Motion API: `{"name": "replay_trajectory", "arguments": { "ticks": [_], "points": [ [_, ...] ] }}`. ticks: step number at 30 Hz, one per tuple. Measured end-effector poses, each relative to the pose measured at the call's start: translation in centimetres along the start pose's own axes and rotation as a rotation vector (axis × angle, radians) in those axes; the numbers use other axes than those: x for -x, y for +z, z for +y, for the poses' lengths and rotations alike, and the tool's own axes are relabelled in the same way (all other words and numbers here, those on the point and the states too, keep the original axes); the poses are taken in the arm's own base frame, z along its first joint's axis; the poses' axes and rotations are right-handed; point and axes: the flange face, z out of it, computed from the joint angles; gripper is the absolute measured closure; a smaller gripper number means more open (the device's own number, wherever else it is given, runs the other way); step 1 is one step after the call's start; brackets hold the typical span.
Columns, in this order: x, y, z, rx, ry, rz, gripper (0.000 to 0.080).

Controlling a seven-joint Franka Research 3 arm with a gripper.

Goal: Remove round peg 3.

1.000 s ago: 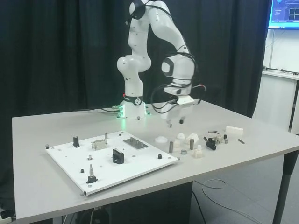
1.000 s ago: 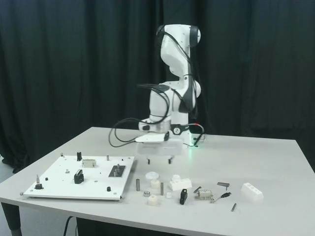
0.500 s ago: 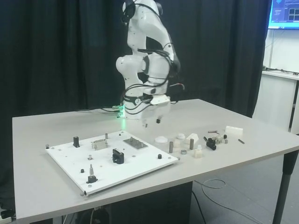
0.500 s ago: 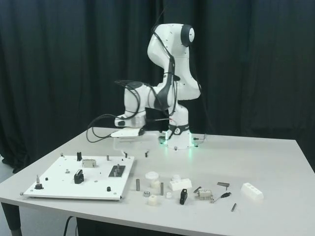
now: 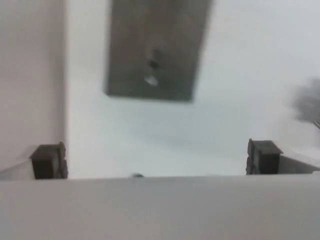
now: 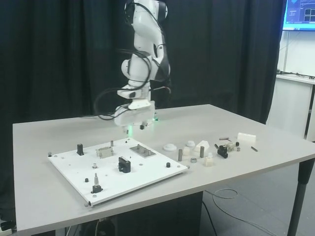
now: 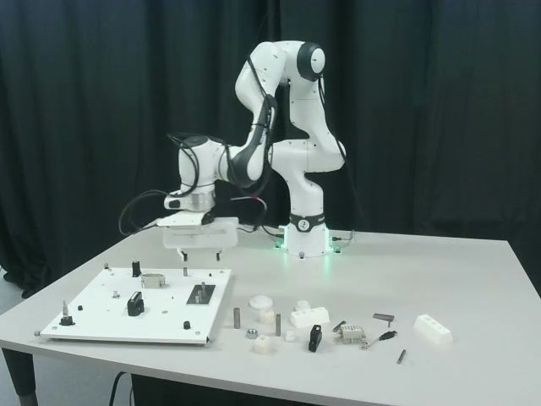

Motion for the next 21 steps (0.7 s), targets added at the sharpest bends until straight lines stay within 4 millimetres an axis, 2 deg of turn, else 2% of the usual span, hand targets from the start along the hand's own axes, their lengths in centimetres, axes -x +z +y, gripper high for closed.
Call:
{"name": "replay_trajectory", "arguments": {
  "ticks": [10,21],
  "points": [
    [0.1,0.4,5.7,-0.001,0.03,0.01,0.0003],
    [0.4,2.2,8.7,-0.038,0.032,0.026,0.0003]
  ]
}}
